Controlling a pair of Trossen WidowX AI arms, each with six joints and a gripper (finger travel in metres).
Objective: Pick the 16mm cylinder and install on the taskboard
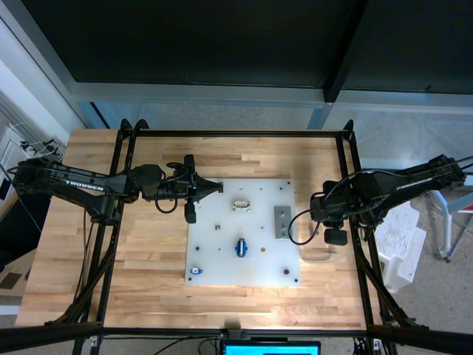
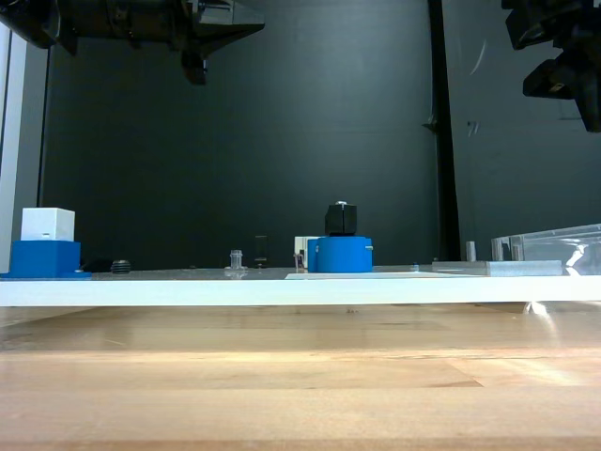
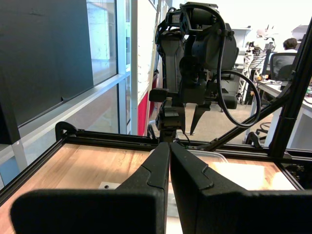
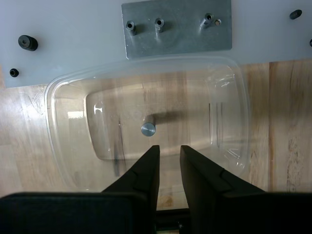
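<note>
One 16mm cylinder (image 4: 148, 129) lay in the clear tray (image 4: 52, 95), just ahead of the right gripper's (image 4: 169, 148) two slightly parted fingers; the left gripper (image 3: 169, 145), clenched, hovered over the taskboard (image 1: 222, 259).

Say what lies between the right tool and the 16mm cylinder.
Only the clear tray's bare floor separates the open right tool from the 16mm cylinder, in the right wrist view. The shut left tool hovers above the taskboard's far-left corner.
</note>
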